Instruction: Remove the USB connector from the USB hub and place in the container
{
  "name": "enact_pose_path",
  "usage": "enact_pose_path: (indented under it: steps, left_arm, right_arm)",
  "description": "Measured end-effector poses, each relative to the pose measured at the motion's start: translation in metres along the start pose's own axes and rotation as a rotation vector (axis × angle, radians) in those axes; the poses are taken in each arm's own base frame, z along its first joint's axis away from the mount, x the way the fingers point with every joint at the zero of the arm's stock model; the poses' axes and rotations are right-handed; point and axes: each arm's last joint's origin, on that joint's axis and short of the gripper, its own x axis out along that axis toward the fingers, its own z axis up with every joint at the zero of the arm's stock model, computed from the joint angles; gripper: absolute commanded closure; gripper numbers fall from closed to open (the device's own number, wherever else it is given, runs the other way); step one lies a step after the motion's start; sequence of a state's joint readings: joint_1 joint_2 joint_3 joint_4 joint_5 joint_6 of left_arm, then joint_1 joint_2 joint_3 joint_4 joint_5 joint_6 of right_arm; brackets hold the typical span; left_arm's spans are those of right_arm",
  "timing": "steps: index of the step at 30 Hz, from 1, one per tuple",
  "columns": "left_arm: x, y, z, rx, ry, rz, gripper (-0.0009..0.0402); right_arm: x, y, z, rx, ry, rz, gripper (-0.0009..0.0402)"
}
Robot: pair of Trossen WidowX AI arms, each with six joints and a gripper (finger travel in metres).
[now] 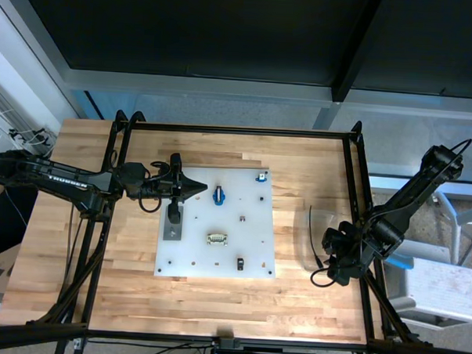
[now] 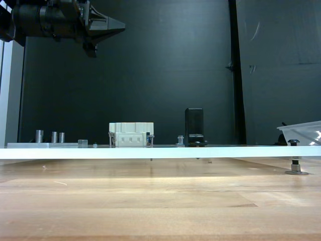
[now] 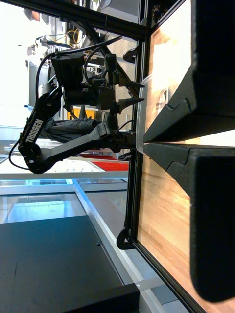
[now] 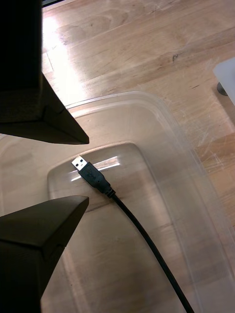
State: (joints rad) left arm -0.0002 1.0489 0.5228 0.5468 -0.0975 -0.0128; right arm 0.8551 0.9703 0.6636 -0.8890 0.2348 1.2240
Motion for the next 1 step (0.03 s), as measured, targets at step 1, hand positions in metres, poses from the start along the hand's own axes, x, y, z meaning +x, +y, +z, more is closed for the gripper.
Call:
enact_pose_path:
  steps: [1]
  left_arm:
    - [0.0000, 0.0000, -0.0001, 0.000, 0.000, 0.000, 0.0392]
  right_arm:
    - [0.0000, 0.0000, 0.0000, 0.000, 0.000, 0.000, 0.0248]
